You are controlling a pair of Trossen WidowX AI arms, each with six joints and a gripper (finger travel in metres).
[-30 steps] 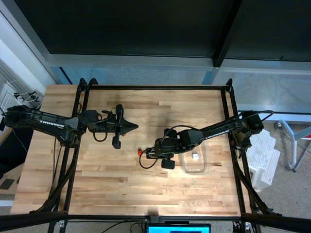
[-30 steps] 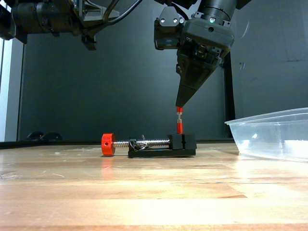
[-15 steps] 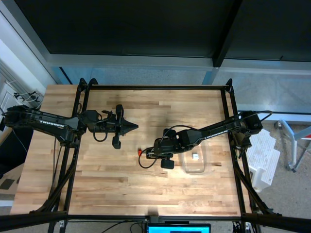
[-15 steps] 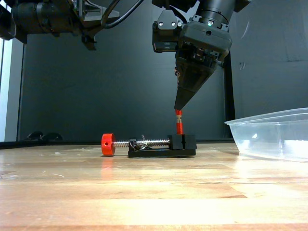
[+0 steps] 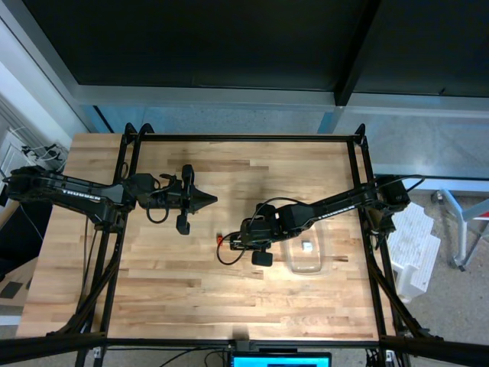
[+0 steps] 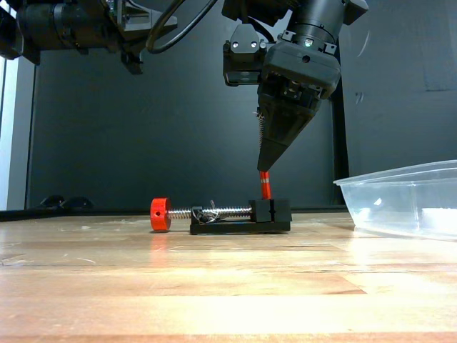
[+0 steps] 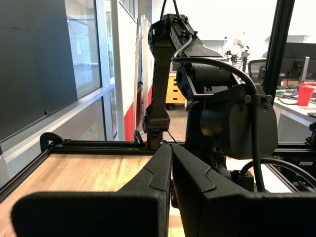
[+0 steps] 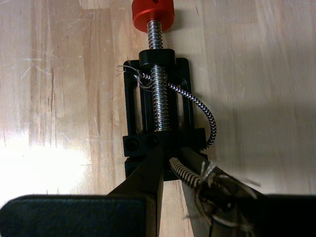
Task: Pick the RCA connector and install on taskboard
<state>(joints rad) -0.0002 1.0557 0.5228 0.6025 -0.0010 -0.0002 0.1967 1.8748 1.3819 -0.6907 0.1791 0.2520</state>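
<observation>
The taskboard (image 6: pixel 239 218) is a small black block with a red knob (image 6: pixel 161 214) on a silvery screw, lying mid-table. A slim red RCA connector (image 6: pixel 265 186) stands upright on its right end. My right gripper (image 6: pixel 263 166) points straight down and is shut on the plug's top. In the right wrist view the fingers (image 8: pixel 148 173) close over the taskboard (image 8: pixel 158 113), hiding the plug, and a braided cable (image 8: pixel 197 106) trails out. My left gripper (image 5: pixel 206 200) hovers shut over the table's back left, well away; its fingers (image 7: pixel 163 163) touch.
A clear plastic tray (image 5: pixel 306 256) holding a small white cube (image 5: pixel 306 246) lies just right of the taskboard, close to the right arm. A black frame (image 5: pixel 244 138) runs around the table's edges.
My right gripper has sunk a little and shifted slightly left, and less of the red plug shows above the block. The left arm has not moved.
</observation>
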